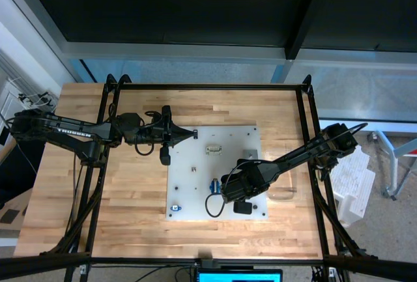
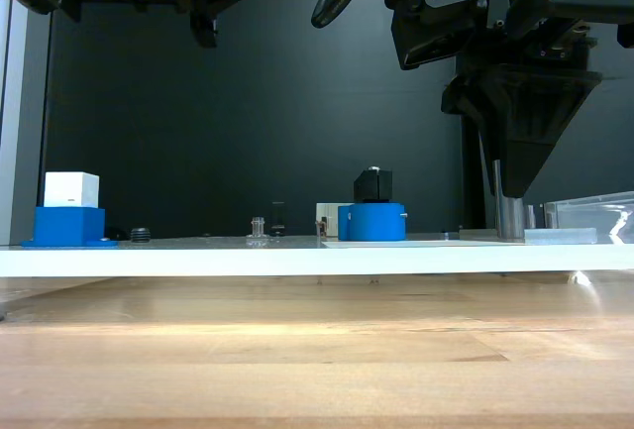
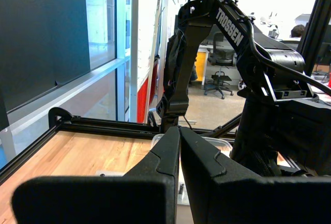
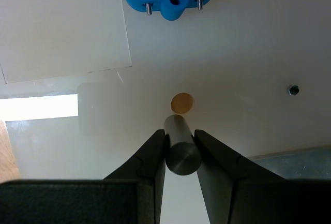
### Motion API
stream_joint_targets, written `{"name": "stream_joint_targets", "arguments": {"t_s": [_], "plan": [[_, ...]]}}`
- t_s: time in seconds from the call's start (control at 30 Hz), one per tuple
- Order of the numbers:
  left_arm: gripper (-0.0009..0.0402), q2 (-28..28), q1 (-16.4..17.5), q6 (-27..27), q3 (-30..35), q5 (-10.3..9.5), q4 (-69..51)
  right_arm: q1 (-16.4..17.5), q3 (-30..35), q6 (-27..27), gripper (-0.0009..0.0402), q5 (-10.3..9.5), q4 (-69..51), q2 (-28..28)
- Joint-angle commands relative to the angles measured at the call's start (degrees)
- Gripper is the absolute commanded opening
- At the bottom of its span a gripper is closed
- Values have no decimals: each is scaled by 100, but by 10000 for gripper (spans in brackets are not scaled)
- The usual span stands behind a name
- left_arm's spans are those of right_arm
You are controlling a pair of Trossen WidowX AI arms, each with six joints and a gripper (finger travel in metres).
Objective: Pick the 16mm cylinder and install on the taskboard
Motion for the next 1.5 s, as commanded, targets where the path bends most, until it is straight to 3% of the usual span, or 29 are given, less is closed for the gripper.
{"name": "stream_joint_targets", "arguments": {"t_s": [0.03, 0.73, 1.5], "plan": [[0, 0, 0, 2, 0, 0, 0, 2, -2, -11, 9, 2, -4, 0], [0, 0, 2, 2, 0, 0, 2, -26, -2, 96, 9, 24, 68, 0], [0, 2, 2, 2, 0, 0, -2, -409, -2, 612, 9, 17, 190, 0]]}}
